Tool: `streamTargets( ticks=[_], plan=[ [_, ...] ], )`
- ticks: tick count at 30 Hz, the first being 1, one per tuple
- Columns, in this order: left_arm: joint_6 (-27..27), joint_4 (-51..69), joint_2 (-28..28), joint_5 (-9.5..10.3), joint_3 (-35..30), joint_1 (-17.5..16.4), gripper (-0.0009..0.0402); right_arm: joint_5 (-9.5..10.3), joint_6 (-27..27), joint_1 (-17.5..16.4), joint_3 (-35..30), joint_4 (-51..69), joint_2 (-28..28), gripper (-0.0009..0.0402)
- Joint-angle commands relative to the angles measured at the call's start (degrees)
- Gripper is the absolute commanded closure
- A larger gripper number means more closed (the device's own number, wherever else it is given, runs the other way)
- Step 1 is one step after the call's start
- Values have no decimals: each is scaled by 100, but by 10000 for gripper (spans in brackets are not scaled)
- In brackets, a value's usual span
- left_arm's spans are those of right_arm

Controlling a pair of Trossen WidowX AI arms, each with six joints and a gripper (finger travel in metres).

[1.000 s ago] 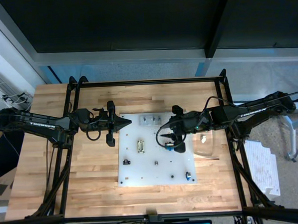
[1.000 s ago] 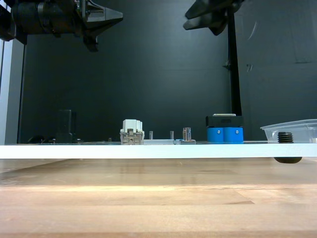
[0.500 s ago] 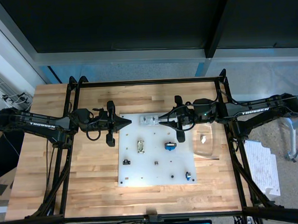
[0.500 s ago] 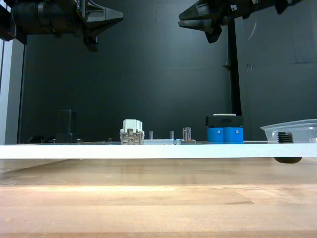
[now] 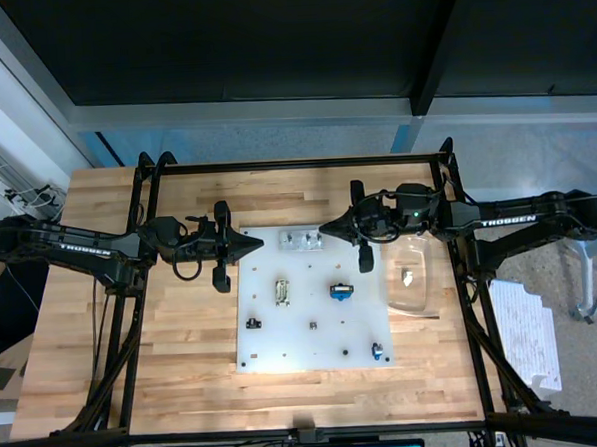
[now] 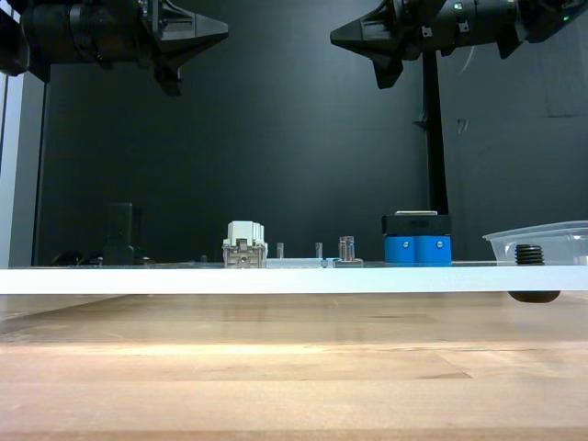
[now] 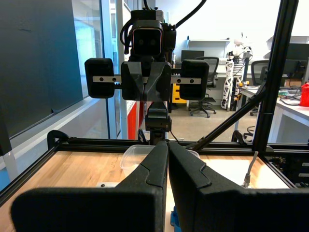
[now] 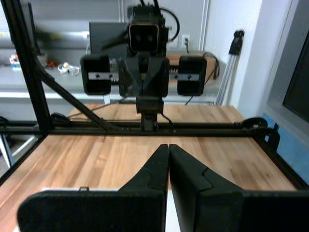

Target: Pick the RJ45 connector and install on taskboard

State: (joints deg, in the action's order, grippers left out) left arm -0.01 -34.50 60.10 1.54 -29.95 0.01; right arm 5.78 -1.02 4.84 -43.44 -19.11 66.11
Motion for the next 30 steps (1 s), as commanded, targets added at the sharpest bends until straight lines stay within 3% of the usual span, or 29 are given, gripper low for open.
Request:
streamTargets(
  ticks=[1,10,14,30],
  plan=[
    [0,-2,2,0,0,0,393,22,11,-4,188,-358,-57,394],
    [2,-2,2,0,0,-2,393,-57,210,-61,409,-667,-129,393],
    [0,-2,2,0,0,0,393,-317,212,-157,435,-739,-164,393],
    [0,-2,2,0,0,0,393,-474,223,-236,654,-960,-199,393]
  ],
)
